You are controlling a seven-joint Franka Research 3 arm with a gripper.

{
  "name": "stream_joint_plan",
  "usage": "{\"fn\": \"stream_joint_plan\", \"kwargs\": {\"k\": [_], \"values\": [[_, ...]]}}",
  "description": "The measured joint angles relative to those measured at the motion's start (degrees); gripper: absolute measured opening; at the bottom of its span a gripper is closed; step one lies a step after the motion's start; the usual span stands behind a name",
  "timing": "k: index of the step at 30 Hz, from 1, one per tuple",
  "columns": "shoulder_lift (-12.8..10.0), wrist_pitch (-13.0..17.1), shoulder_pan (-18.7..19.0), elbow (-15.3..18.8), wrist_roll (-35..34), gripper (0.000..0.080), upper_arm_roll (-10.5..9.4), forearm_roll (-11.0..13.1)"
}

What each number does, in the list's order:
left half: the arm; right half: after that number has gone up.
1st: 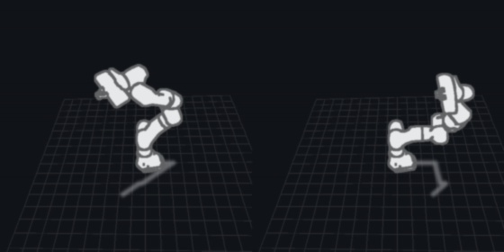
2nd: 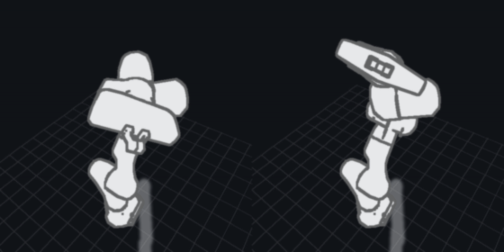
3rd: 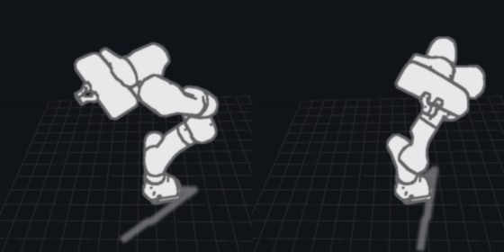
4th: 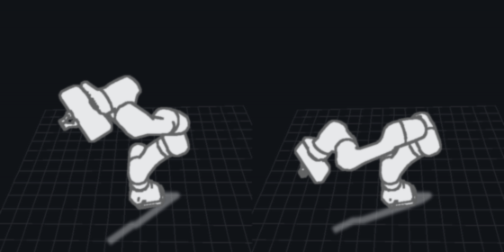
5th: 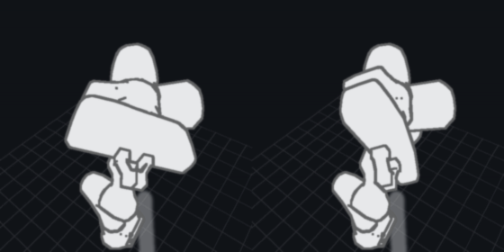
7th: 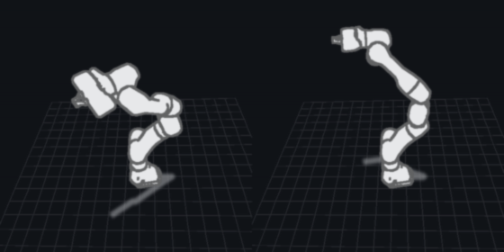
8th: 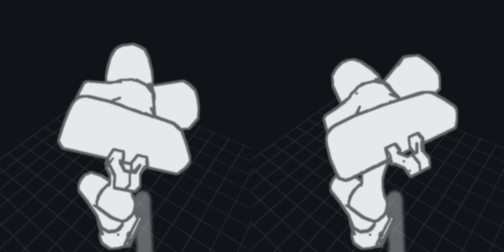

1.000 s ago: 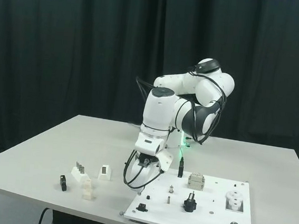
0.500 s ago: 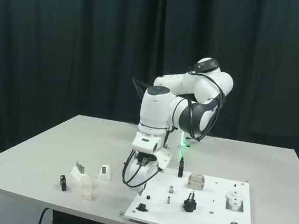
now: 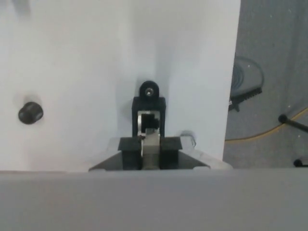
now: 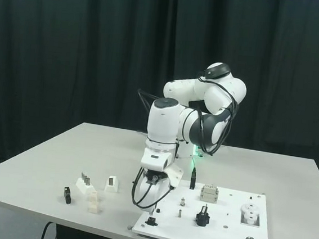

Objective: Insert Ethernet.

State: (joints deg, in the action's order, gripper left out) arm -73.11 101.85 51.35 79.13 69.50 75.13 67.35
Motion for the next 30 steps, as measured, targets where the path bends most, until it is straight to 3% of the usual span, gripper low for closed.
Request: {"fn": "stream_joint_plan", "kwargs": {"k": [30], "values": [[-0.08,-1.19,-1.79,-2.10,2.80,0.0074,-0.94,-0.51]]}}
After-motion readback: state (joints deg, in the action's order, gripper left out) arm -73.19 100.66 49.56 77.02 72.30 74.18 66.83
